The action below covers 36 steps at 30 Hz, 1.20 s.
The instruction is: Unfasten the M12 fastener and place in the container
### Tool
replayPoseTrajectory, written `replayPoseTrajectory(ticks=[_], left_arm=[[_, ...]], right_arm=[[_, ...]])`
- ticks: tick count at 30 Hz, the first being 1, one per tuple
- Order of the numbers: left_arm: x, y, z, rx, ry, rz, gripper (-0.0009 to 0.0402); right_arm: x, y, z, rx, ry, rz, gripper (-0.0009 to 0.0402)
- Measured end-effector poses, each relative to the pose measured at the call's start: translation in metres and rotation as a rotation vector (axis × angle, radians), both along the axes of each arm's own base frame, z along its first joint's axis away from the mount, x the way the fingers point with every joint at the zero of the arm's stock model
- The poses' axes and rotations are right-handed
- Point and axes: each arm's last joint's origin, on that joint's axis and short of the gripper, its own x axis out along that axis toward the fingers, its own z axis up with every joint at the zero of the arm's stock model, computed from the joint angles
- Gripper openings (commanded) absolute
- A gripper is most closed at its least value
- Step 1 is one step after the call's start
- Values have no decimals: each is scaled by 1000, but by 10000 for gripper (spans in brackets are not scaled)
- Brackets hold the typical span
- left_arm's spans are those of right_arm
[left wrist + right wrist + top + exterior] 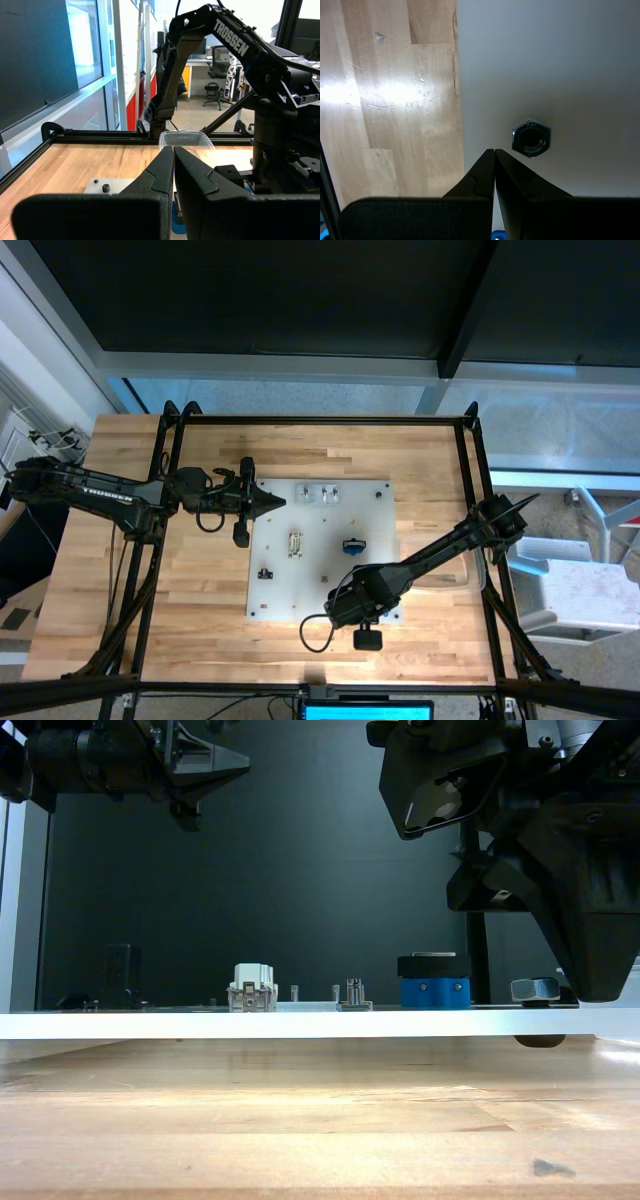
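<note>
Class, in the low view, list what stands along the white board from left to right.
Dark block, grey plug, small metal post, blue-and-black block, silver nut, right gripper low at the right end; the left gripper hangs high over the left part.

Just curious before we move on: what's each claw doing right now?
Left gripper: shut, empty, hovering over the board's left edge.
Right gripper: shut on nothing; the silver nut sits just beside its tips.
</note>
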Motion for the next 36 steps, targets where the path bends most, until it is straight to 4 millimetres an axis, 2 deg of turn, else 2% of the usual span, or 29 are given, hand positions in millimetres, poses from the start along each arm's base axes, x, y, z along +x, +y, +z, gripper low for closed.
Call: replayPoseTrajectory(ticks=[3, 6, 9, 18, 29, 36], left_arm=[[0, 0, 0, 0, 1, 0, 0], [0, 0, 0, 0, 0, 0, 0], [0, 0, 0, 0, 1, 0, 0], [0, 0, 0, 0, 0, 0, 0], [0, 0, 0, 0, 0, 0, 0], [0, 0, 0, 0, -1, 0, 0]], right_arm=[[-1, -3, 1, -75, -21, -8, 0], [-5, -11, 4, -315, -73, -102, 0], [-8, -19, 12, -419, -52, -125, 0], [-9, -17, 15, -347, -25, -120, 0], [-3, -2, 26, -35, 29, -86, 0], [-1, 1, 21, 14, 7, -29, 0]])
